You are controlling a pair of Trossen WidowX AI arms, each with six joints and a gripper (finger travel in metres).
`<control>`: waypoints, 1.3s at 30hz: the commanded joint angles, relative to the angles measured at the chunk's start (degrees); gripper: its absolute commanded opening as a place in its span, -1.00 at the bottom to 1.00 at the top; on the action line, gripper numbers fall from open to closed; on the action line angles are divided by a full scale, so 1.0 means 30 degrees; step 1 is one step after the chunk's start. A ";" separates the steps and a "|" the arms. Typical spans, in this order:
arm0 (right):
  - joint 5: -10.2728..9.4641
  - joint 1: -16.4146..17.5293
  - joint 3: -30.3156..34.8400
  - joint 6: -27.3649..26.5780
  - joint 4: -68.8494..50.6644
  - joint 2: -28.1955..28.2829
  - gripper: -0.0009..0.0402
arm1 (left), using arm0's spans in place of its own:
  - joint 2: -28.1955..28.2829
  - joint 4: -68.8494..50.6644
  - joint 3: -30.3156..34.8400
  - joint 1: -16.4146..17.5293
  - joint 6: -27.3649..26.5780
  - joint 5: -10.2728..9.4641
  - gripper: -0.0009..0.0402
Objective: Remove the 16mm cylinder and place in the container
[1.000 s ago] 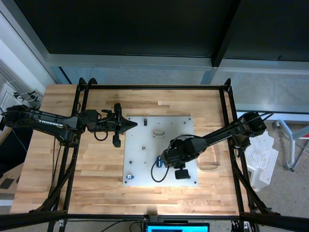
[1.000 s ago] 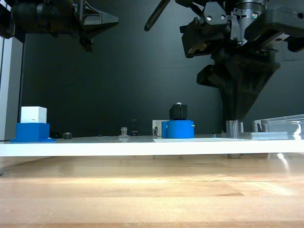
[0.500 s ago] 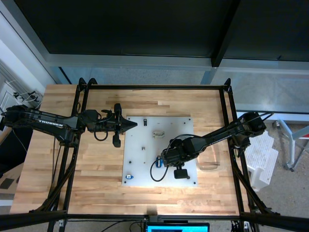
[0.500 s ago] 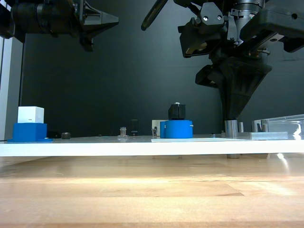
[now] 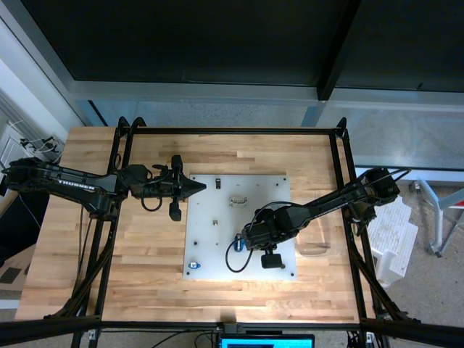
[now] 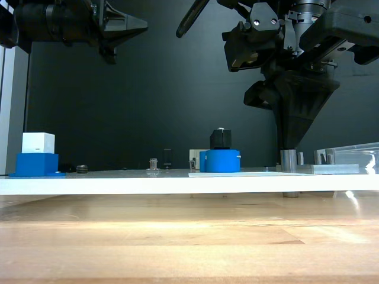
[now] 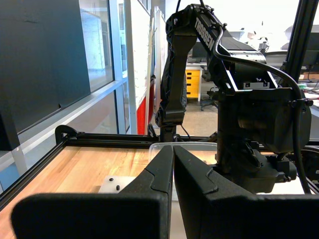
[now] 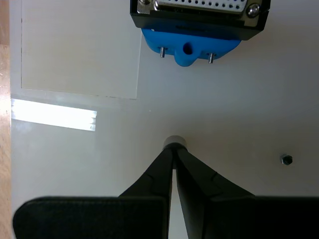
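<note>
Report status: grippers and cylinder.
Left gripper shut, parked high beside the white board. Right gripper shut, tips at the top of the short grey metal cylinder, seated upright in the board. Blue connector piece stands apart.

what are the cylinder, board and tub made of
Cylinder: likely metal, grey with dull sheen. Board: white, smooth, likely plastic. Tub: clear plastic, see-through walls. Right gripper stands shut at the cylinder's top; left gripper hangs shut over the board's left edge.

small grey 16mm cylinder (image 6: 288, 160) upright in the white board (image 5: 206, 199), clear rectangular container (image 5: 316, 251) just right of that board
</note>
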 commanded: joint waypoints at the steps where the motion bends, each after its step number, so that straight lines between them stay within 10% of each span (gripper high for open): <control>1: -0.0073 0.0036 -0.0022 0.0007 -0.0036 0.0029 -0.92 | 0.0007 0.0000 0.0007 0.0000 0.0007 0.0007 -0.96; 39: -0.0117 0.0095 -0.0022 0.0015 -0.0131 -0.0262 -0.91 | 0.0007 0.0000 0.0007 0.0000 0.0007 0.0007 -0.96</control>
